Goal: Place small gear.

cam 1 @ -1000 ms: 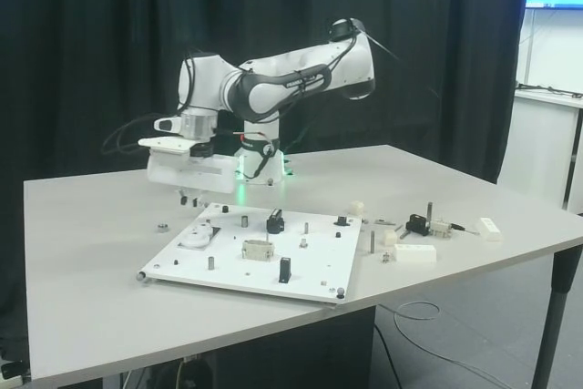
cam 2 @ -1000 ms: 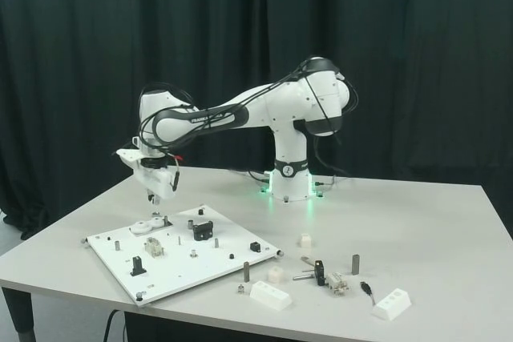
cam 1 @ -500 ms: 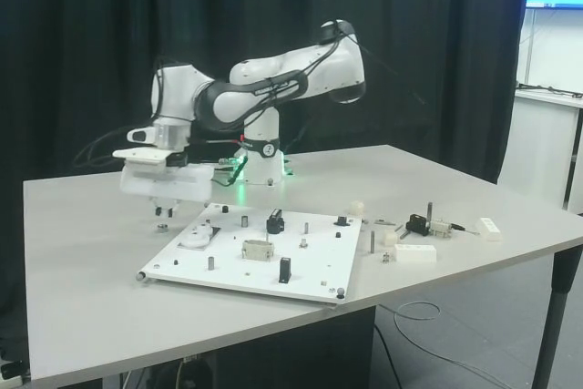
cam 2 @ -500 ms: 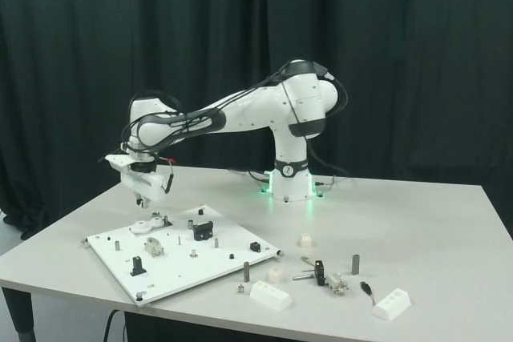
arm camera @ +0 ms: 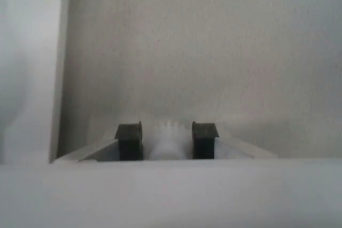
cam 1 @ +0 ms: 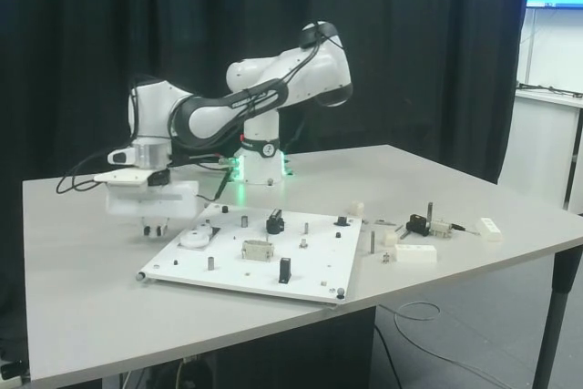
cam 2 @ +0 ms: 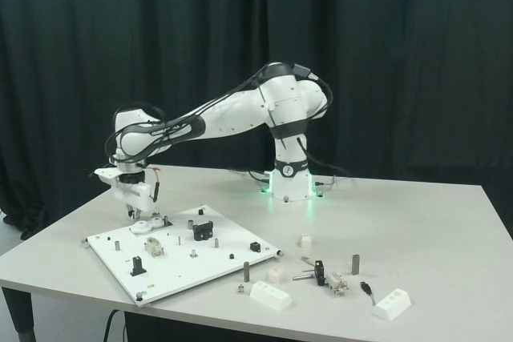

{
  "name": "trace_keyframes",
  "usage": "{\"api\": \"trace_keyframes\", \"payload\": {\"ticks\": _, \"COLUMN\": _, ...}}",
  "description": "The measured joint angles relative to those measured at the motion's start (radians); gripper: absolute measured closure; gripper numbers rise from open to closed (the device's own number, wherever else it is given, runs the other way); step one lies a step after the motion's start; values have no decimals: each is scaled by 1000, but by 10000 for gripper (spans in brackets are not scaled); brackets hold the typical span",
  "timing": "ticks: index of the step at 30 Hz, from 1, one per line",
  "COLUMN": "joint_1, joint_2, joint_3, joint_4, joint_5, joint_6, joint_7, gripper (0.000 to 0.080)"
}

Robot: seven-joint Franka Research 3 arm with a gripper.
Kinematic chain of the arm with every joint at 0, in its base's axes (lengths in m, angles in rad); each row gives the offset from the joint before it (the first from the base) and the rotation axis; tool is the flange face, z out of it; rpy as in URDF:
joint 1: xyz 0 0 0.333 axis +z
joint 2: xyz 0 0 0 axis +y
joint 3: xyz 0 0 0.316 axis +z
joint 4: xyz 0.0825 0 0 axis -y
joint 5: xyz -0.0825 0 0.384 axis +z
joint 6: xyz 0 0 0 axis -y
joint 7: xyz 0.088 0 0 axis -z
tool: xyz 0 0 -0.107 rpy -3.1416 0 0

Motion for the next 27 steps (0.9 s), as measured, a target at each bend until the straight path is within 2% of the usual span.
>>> {"api": "trace_keyframes", "payload": {"ticks": 11, "joint_1": -88, "joint_2": -17, "joint_3": 44, "joint_4": 79, "joint_5": -45, "joint_6": -11, "joint_7": 6, "gripper": 607}}
{"api": "trace_keyframes", "payload": {"ticks": 19, "joint_1": -121, "joint_2": -36, "joint_3": 53, "joint_4": 112, "joint_5": -77, "joint_6": -33, "joint_7": 17, "gripper": 607}}
{"api": "trace_keyframes", "payload": {"ticks": 20, "joint_1": -124, "joint_2": -38, "joint_3": 52, "joint_4": 116, "joint_5": -83, "joint_6": -35, "joint_7": 21, "gripper": 444}}
{"api": "trace_keyframes", "payload": {"ticks": 27, "joint_1": -141, "joint_2": -60, "joint_3": 50, "joint_4": 141, "joint_5": -130, "joint_6": -40, "joint_7": 40, "gripper": 444}}
